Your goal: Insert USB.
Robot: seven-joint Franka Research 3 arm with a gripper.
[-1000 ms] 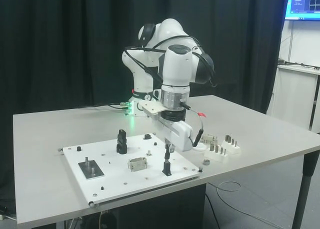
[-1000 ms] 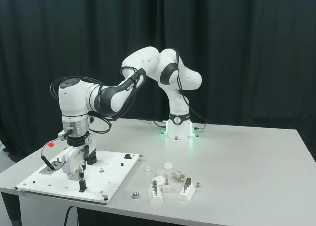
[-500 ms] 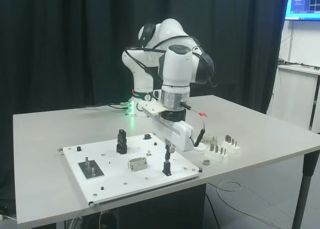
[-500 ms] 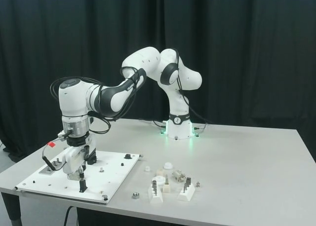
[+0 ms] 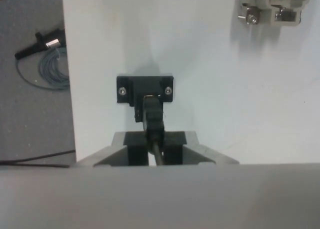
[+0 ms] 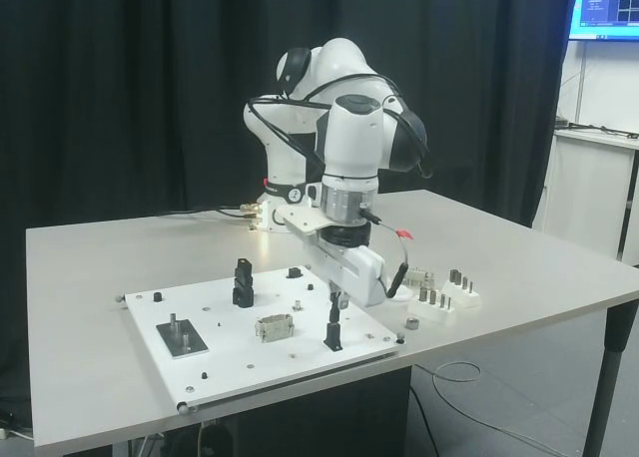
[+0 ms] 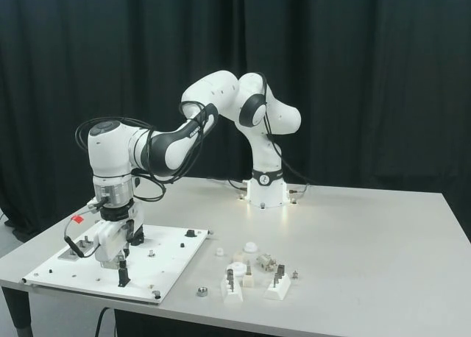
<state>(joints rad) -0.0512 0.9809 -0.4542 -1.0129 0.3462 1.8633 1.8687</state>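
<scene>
Gripper (image 5: 154,150): we see it closed on the USB plug (image 5: 152,116), whose tip meets the black socket (image 5: 145,89) on the white board (image 6: 262,329). Step, as we judge: seating the plug. Next move calls for a straight, square downward push. Writing: none we can read.

Pretty even overhead room light here, black curtains (image 6: 120,88) soak up most of it. My white board (image 5: 210,64) looks bright, soft shadows under parts, near foreground totally blurred.
</scene>
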